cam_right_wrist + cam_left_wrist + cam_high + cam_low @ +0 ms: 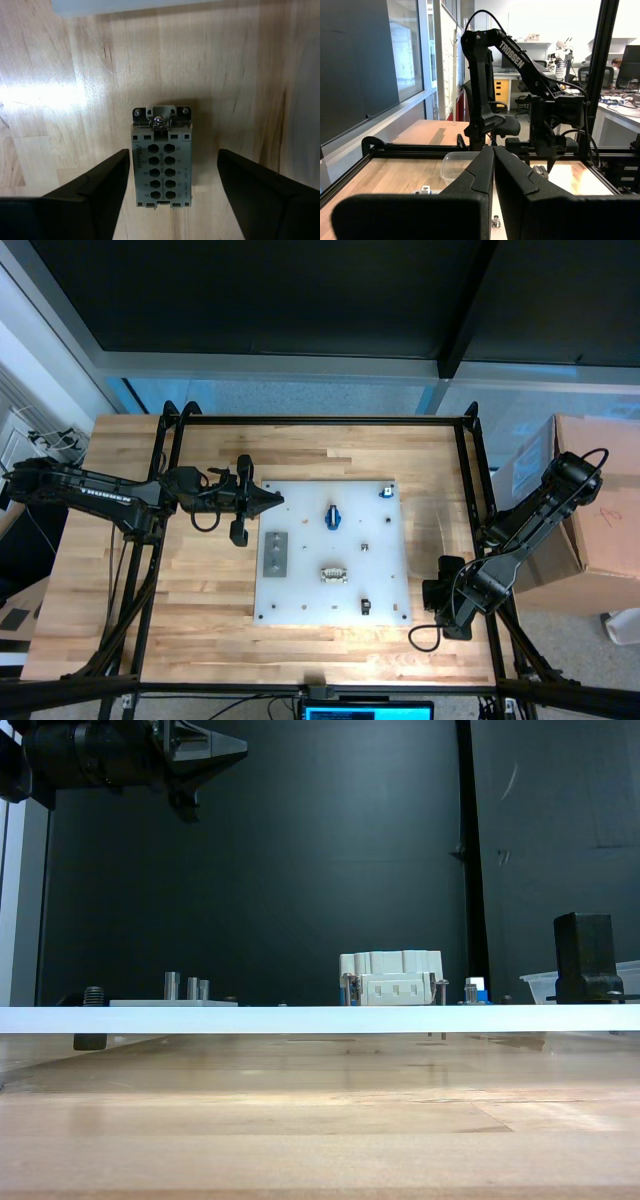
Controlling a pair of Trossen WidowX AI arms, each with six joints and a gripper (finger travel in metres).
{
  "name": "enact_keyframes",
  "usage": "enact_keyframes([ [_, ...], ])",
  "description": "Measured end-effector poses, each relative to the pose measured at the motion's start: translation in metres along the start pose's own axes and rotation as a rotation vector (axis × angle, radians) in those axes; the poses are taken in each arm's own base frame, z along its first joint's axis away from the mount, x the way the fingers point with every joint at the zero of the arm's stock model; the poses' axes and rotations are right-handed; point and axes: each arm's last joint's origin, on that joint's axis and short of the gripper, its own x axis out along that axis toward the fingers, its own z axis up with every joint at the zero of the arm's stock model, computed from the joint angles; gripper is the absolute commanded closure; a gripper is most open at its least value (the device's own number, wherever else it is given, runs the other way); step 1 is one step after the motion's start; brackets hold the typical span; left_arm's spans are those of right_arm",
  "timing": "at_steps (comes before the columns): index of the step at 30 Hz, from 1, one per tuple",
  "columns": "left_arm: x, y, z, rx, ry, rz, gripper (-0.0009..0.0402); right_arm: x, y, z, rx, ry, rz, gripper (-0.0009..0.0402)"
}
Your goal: Remove the HAN10E connector from the taskboard and place in the container
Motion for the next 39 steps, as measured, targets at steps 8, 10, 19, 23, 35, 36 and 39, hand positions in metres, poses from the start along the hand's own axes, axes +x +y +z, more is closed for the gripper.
enact_keyframes([
  [8, 0.000, 0.000, 0.000, 0.000, 0.000, 0.000, 0.0393, -0.023, 0.004, 0.003, 0.001, 0.083, -0.043, 0.0118],
  [10, 0.000, 0.000, 0.000, 0.000, 0.000, 0.000, 0.0393, -0.036, 0.006, 0.005, 0.000, 0.096, -0.065, 0.0118],
  [19, 0.000, 0.000, 0.000, 0.000, -0.001, 0.000, 0.0393, -0.093, 0.015, 0.014, -0.003, 0.107, -0.102, 0.0118],
  [23, 0.000, 0.000, 0.000, 0.000, 0.000, 0.000, 0.0393, -0.107, 0.017, 0.017, -0.004, 0.087, -0.098, 0.0118],
  [35, 0.000, 0.000, 0.000, 0.000, 0.000, 0.000, 0.0393, -0.111, 0.018, 0.018, -0.004, 0.080, -0.090, 0.0118],
  [36, 0.000, 0.000, 0.000, 0.000, -0.001, 0.000, 0.0393, -0.111, 0.018, 0.018, -0.004, 0.080, -0.090, 0.0118],
  [39, 0.000, 0.000, 0.000, 0.000, 0.000, 0.000, 0.0393, -0.110, 0.018, 0.018, -0.008, 0.074, -0.093, 0.0118],
])
